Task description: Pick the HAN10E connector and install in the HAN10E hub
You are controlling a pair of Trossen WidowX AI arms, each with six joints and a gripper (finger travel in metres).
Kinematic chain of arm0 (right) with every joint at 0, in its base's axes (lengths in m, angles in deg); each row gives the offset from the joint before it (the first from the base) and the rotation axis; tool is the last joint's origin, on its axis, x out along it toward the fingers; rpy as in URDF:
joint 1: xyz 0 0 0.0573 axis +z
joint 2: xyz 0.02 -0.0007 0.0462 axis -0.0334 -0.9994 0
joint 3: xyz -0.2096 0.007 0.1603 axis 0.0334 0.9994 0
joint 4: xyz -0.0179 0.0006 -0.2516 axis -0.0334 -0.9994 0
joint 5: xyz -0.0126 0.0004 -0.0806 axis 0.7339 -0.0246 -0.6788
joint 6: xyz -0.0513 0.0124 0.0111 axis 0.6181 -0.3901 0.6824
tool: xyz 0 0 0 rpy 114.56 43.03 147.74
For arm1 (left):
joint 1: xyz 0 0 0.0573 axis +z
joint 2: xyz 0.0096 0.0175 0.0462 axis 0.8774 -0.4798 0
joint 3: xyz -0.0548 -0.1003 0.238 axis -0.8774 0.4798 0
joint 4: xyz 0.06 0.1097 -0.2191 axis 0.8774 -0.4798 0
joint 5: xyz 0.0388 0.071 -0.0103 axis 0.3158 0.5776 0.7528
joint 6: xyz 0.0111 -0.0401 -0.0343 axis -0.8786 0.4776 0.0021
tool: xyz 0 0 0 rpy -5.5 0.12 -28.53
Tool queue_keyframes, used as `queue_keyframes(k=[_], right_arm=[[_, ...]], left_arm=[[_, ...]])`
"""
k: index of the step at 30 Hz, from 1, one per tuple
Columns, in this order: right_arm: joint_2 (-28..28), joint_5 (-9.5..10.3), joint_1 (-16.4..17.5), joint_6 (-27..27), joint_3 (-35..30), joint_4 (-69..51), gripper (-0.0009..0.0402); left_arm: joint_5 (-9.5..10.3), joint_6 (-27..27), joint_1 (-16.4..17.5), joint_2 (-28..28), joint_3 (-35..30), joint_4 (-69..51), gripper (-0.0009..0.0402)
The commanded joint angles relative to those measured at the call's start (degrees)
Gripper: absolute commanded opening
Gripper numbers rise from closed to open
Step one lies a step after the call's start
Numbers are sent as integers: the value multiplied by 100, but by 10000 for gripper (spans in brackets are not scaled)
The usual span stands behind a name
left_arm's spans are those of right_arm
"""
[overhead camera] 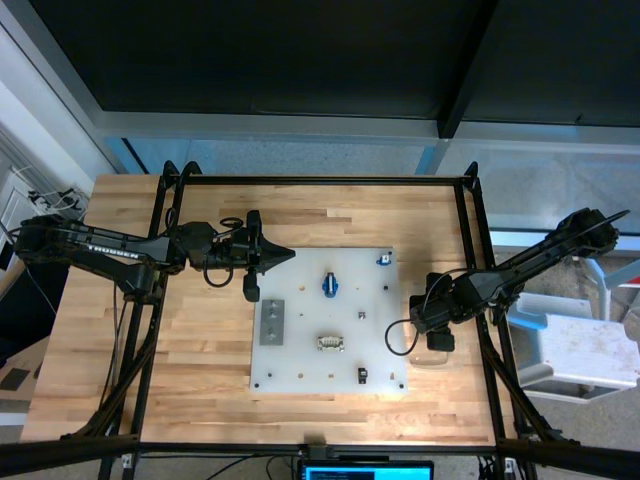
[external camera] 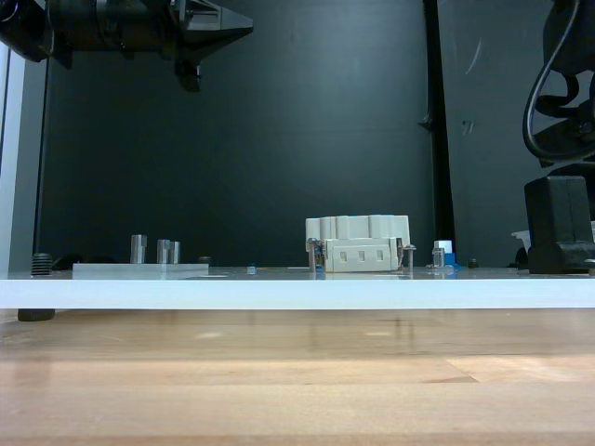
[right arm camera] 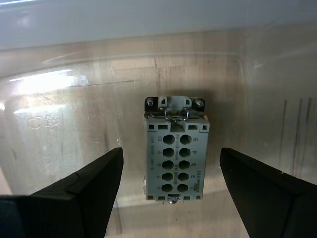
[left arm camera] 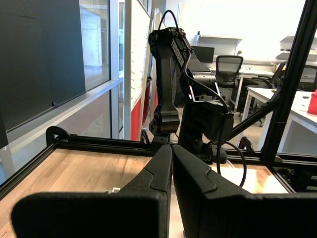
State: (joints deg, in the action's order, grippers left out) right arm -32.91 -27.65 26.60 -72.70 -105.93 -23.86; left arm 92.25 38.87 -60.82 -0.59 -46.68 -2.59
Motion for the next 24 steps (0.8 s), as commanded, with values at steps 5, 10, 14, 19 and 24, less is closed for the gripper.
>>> queue_keyframes(k=[5,10,14,19,24], right_arm=[[2,-9,2,7,26,7,228],[2,-31,7,-9,26,7,183],[2,-33,7,-15,26,7,146],[2,-24,9,-13,26,7,103],[2,15,9,-20,26,-2,71]], left_arm=[[-2,0,0,0,0,0,0],[-2,0,2,0,0,2,0],[-2,0,2,0,0,2,0],[-2,0,2,0,0,2,0],[-2,0,0,0,0,2,0]])
